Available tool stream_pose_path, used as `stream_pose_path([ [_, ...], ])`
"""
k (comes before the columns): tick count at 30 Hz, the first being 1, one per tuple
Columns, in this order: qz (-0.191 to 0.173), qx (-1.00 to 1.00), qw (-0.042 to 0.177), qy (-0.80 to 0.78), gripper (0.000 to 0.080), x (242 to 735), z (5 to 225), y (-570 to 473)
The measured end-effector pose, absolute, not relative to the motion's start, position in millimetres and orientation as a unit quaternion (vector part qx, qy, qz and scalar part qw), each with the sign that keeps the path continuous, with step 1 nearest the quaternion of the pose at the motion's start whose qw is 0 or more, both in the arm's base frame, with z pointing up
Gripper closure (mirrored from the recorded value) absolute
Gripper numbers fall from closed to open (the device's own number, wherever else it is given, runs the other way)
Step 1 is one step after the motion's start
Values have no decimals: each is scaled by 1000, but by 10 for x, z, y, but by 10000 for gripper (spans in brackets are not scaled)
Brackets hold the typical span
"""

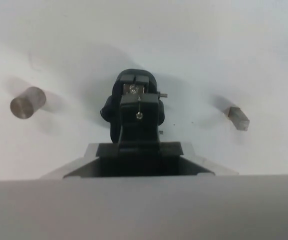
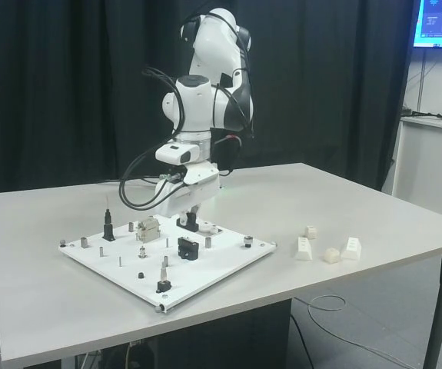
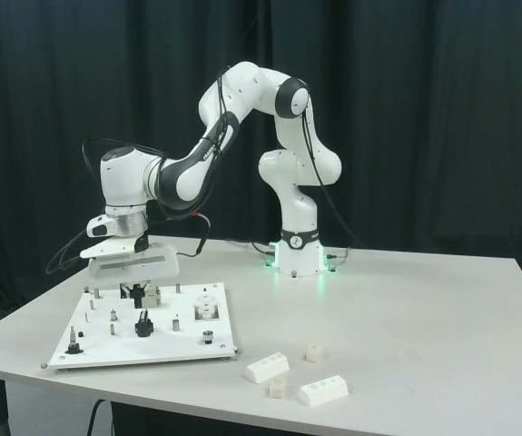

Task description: Remove D-SUB.

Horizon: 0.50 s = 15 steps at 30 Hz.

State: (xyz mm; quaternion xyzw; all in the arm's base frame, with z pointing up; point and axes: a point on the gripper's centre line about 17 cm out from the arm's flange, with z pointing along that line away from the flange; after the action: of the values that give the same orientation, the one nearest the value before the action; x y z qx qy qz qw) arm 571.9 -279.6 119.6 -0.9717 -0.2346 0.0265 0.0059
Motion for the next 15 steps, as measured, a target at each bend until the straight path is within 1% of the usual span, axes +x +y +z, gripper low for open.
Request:
stream_pose_path([
  [15,24,-972,0,-235,649,5746,1172,-2827],
])
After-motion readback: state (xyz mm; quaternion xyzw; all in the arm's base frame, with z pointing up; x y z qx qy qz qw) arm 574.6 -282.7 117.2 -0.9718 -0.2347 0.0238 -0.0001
